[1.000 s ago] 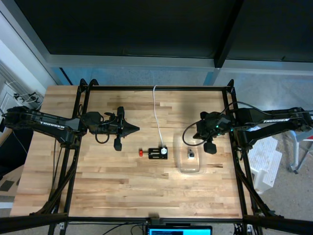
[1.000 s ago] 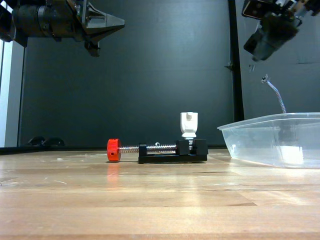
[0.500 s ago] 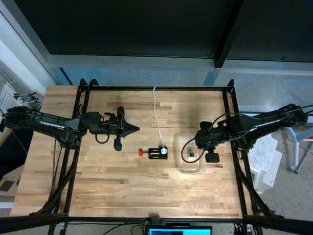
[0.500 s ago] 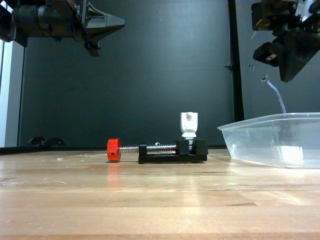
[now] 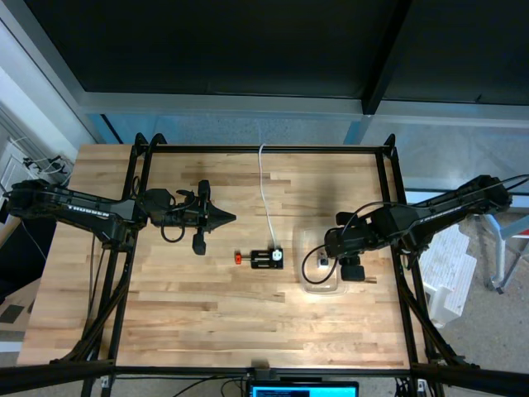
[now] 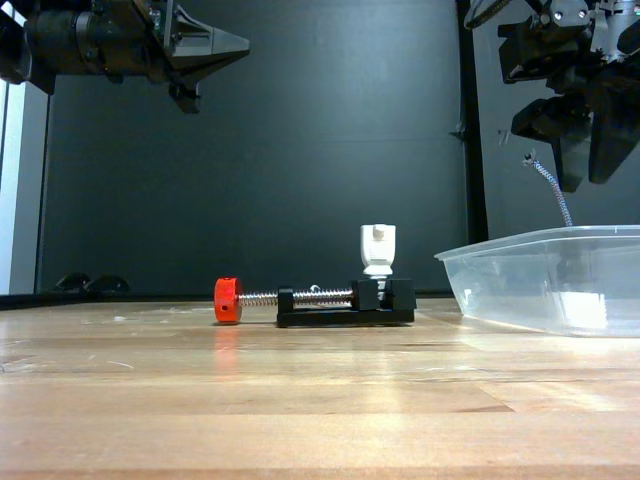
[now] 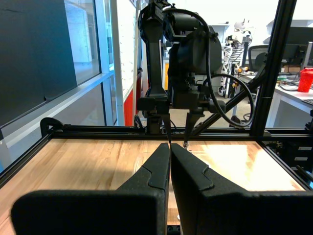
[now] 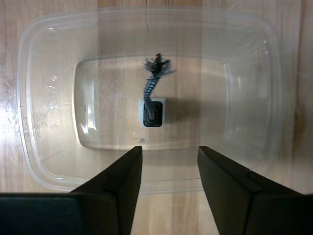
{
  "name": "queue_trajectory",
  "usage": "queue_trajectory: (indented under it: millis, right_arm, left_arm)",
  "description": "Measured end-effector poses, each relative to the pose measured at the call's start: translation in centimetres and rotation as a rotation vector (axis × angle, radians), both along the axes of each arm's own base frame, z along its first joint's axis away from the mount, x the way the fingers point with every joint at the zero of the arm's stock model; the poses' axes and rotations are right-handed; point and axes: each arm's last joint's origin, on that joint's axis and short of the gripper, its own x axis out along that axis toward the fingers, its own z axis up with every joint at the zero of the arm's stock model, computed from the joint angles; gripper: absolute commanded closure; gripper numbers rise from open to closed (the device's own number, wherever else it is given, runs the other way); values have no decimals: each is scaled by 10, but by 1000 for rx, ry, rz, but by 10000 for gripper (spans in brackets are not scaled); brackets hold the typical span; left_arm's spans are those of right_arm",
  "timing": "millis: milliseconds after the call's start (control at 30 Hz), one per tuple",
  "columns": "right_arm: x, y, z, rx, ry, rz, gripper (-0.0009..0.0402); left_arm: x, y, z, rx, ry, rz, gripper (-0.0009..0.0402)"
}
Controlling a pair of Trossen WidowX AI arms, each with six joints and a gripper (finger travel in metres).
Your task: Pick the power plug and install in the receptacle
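Right wrist view: the right gripper [image 8: 169, 152], fingers spread wide and empty, hangs above the clear shallow plastic tray [image 8: 34, 147]. The tiny black blocky power plug [image 8: 152, 113] lies on the tray floor. High view: the tray sits at 3 o'clock from the small white square receptacle [image 5: 277, 255], which is clamped in a black red-knobbed vise [image 5: 263, 259] on the wooden bench [image 5: 165, 306]. The left gripper [image 5: 231, 217], fingers pressed together, hovers at 10 o'clock from the vise.

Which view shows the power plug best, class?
The right wrist view: the power plug lies unobstructed in the tray, below the open right gripper. The high view shows a speck; the low view, a dim shape behind the tray wall; the left wrist view, nothing. The shut left gripper hangs over the table's left.
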Motion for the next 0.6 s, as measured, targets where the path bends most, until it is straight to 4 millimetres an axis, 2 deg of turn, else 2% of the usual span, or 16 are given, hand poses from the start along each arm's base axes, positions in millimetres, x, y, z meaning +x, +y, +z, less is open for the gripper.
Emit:
queue_trajectory:
  millis: [267,600]
  right_arm:
    - [12,8,-14,4,25,-20,185]
    - [25,13,-31,-6,65,-30,163]
  left_arm:
    - [0,0,0,0,1,0,393]
    - [0,0,0,0,0,0,393]
